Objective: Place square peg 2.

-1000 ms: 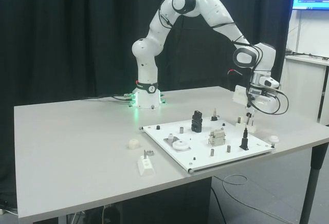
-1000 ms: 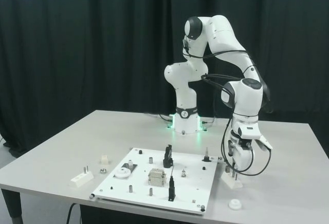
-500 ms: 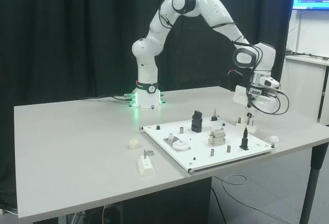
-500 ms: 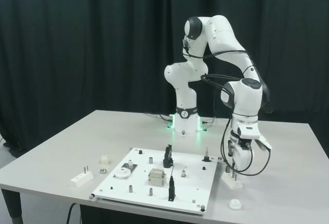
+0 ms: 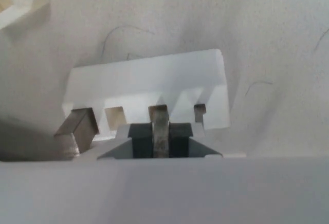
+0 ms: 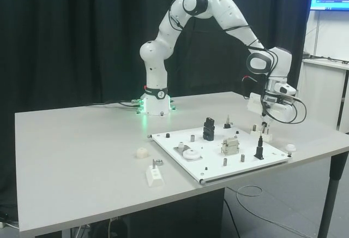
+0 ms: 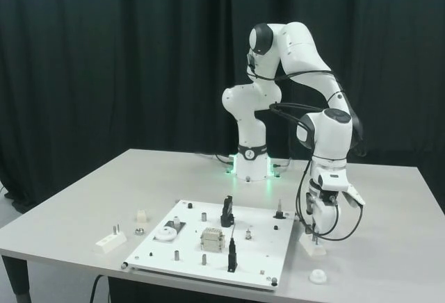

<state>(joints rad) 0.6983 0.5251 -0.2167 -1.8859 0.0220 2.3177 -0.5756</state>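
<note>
Beside the white assembly board (image 7: 208,240), on the grey table (image 7: 389,206): white peg holder (image 5: 149,93), with one grey peg (image 5: 77,126) standing in an end slot. Above the holder: gripper (image 5: 160,137), jaws clamped on square peg 2 (image 5: 160,131), held upright over a middle slot, not yet seated.
</note>
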